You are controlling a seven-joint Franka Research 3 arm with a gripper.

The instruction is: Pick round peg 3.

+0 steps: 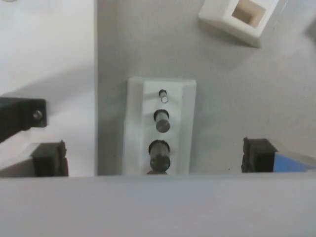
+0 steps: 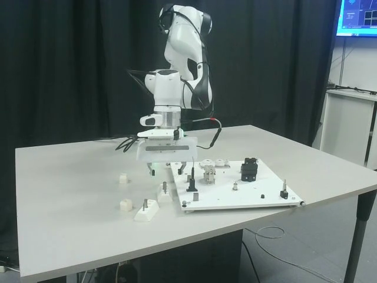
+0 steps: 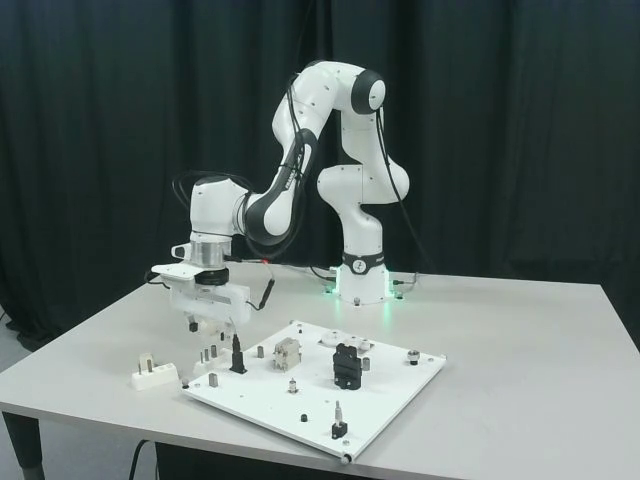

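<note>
Fingertips (image 1: 49, 159) of the hand (image 1: 153, 159) spread wide, empty, straddling the white peg holder (image 1: 160, 131) at frame centre; round peg 3 (image 1: 159, 155) stands upright, directly below, midway between them.

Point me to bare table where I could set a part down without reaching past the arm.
Free: the grey table beyond the white board, on the side away from the gripper, and behind the board toward the robot base. Crowded: the strip by the peg holder and small white blocks under the gripper.
</note>
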